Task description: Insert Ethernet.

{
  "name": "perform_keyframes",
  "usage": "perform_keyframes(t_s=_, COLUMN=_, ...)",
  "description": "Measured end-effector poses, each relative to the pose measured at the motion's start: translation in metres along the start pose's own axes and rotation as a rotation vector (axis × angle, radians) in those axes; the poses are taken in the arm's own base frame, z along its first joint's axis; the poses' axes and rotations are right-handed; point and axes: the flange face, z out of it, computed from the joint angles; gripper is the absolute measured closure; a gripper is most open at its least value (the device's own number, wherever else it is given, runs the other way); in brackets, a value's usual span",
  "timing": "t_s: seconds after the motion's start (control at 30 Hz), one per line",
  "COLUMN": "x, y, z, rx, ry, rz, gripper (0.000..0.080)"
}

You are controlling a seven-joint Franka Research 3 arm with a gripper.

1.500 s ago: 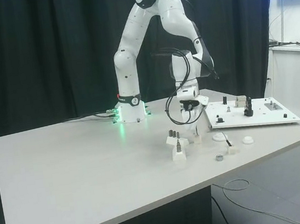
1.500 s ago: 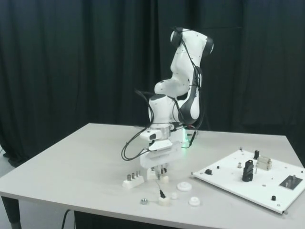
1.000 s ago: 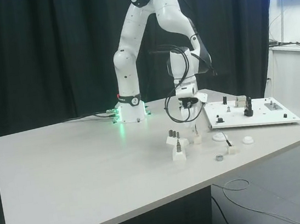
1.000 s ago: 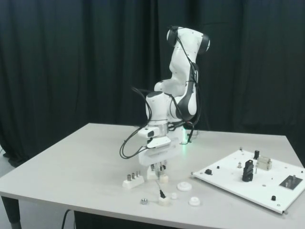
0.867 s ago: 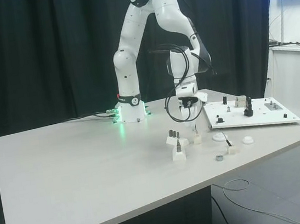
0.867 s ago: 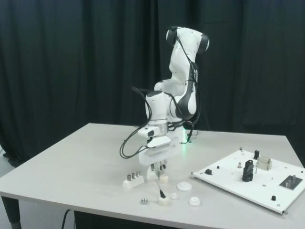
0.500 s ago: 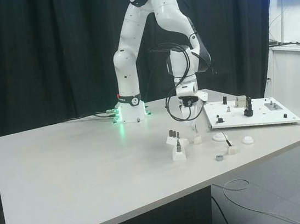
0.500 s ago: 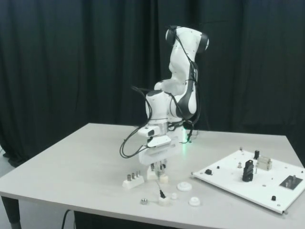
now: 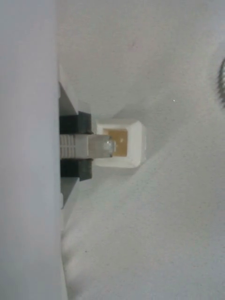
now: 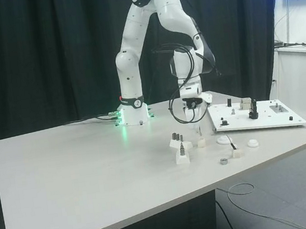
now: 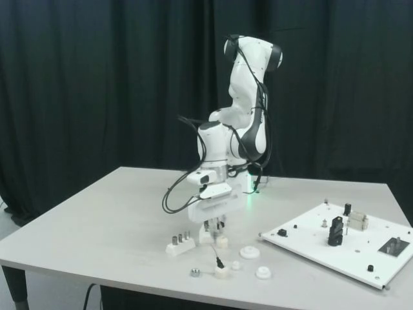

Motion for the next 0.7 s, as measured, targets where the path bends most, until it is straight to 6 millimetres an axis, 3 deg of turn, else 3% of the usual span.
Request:
perform_keyframes(t_s=0.33, x=0.004, y=-0.006, z=-0.008, rx=0.008, ry=-0.004, rz=0.040, gripper=0.0698)
perform_keyframes(t_s=0.7, x=0.015, y=-0.026, z=-0.028, rx=0.007, ry=-0.051, rz=0.128, gripper=0.0698)
